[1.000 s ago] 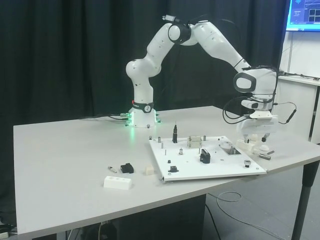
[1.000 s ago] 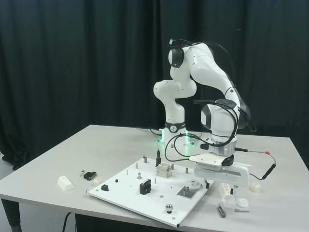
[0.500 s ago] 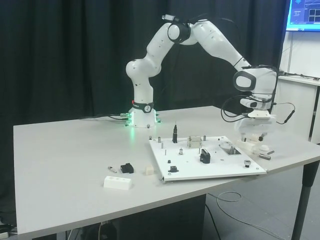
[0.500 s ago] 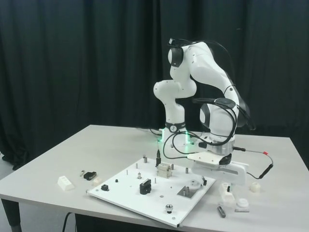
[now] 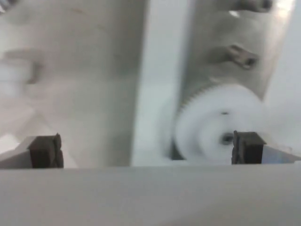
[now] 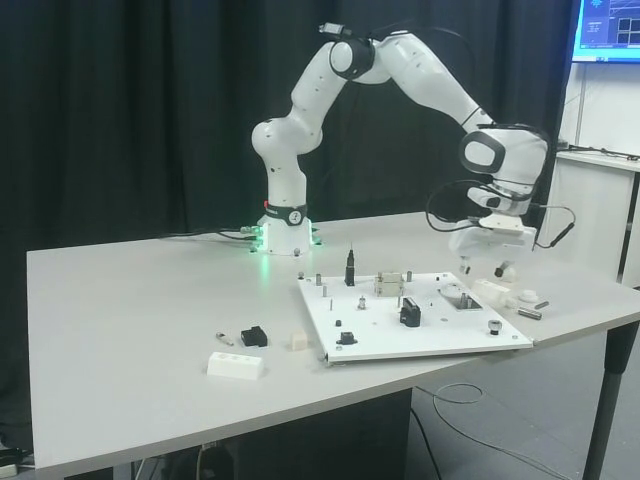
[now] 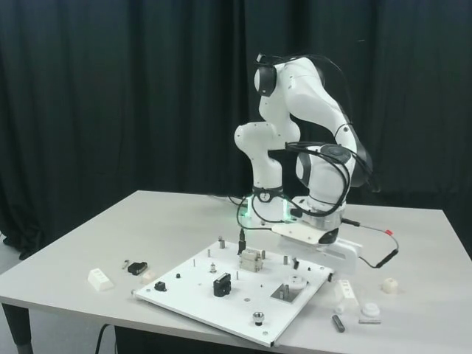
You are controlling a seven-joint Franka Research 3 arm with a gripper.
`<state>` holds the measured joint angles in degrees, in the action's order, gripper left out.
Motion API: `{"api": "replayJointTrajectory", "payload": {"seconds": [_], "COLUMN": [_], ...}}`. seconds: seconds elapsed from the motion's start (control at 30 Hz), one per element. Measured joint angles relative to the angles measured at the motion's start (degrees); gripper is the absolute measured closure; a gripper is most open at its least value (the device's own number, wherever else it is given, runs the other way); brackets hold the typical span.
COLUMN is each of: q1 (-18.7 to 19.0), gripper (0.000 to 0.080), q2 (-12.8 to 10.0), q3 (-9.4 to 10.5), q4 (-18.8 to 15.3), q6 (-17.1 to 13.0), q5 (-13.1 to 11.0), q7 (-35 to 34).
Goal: Remove large gear.
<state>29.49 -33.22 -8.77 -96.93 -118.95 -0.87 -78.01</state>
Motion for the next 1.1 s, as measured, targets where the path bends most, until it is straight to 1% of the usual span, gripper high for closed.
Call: {"api": "replayJointTrajectory", "payload": {"seconds": [0.17, 0.33, 0.47, 0.83, 0.97, 1.1], "q1": [-0.1, -0.9, -1.6, -2.7, -2.8, -2.8], "gripper": [0.0003, 0.0003, 0.0003, 0.0003, 0.0003, 0.0003], "q2": [1.4, 2.8, 3.9, 6.7, 7.4, 7.7], "q3": [-0.92, -1.27, -1.29, -1.27, -1.21, -0.94], "q4": [-2.6, -5.5, -8.0, -14.7, -16.7, -18.4], "q6": [-0.2, -1.9, -4.3, -12.3, -15.0, -17.5], "q5": [0.4, 0.5, 0.5, 0.3, -0.1, -1.0], "q7": [0.7, 1.1, 1.5, 2.5, 2.7, 3.1]}}
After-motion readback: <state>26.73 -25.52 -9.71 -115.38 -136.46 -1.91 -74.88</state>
